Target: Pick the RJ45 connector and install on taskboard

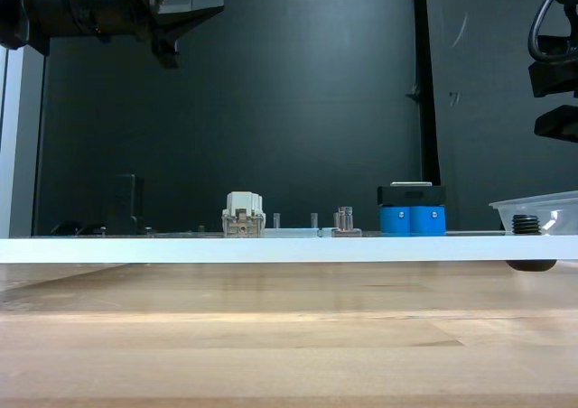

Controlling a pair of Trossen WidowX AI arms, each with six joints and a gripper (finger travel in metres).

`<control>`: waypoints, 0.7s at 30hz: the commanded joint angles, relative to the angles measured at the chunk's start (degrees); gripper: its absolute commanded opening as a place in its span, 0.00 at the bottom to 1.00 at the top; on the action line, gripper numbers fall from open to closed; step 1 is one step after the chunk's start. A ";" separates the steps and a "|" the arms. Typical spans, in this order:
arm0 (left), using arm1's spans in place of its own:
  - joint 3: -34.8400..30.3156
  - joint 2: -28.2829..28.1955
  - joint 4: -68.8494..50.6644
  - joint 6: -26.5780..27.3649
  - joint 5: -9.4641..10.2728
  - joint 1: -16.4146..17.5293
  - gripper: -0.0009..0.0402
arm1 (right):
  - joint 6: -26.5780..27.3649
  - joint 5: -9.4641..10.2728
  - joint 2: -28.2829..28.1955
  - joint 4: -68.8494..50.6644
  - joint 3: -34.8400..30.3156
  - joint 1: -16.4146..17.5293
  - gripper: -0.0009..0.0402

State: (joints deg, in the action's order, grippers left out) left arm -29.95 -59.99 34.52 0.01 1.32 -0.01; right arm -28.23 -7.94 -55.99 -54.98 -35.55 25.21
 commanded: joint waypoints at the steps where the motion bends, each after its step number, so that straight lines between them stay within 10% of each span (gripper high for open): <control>1: 0.00 -0.02 0.00 0.00 0.00 0.00 0.02 | -0.17 0.00 -0.02 0.09 0.24 0.00 0.19; 10: 0.00 -0.02 0.02 0.00 0.00 0.00 0.02 | -0.24 0.02 -0.02 0.15 0.28 0.02 0.01; 21: 0.00 0.00 0.00 0.00 0.00 0.02 0.02 | 0.00 0.50 0.00 -0.20 -0.72 0.00 0.02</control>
